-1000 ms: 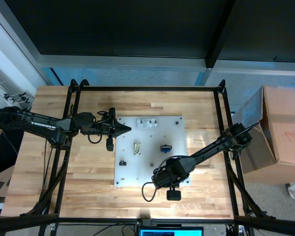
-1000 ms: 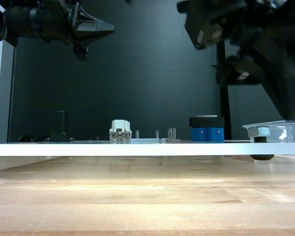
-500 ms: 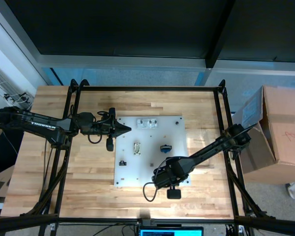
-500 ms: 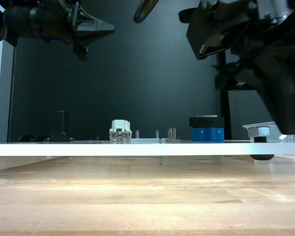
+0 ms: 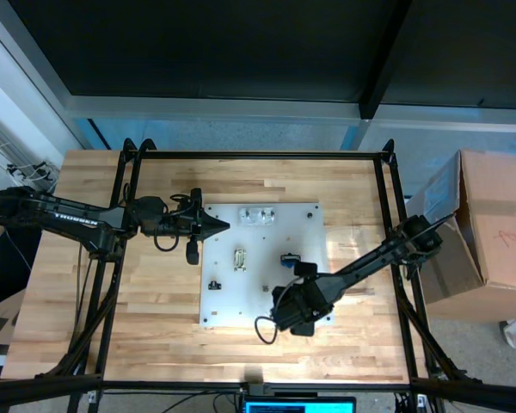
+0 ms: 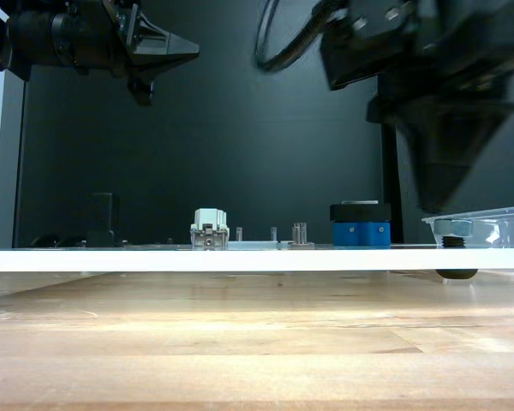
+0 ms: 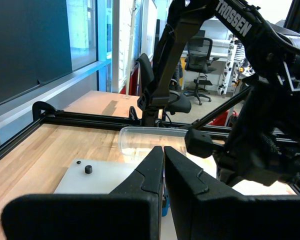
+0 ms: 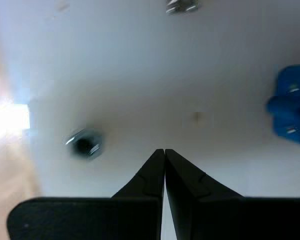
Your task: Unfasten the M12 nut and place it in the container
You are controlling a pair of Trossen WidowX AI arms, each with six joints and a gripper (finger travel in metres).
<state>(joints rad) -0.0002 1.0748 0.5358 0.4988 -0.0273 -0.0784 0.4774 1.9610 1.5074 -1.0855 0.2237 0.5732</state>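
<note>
The M12 nut [image 6: 451, 227] sits on its stud [image 6: 452, 242], with ribs showing beneath it, near the 5 o'clock corner of the white board [image 5: 241, 301]. It is not in the clear container [image 6: 497, 224]. The right gripper [image 8: 164, 151] hangs tip-down over that corner, at about the nut's 11 o'clock in the low view and apart from it. Its fingers [image 8: 150, 175] are clenched on nothing. The left gripper [image 5: 224, 226] hovers high at the board's 10 o'clock edge, pointing toward 3 o'clock across the counter [image 5: 155, 344], its fingers [image 7: 150, 170] pressed together and empty.
</note>
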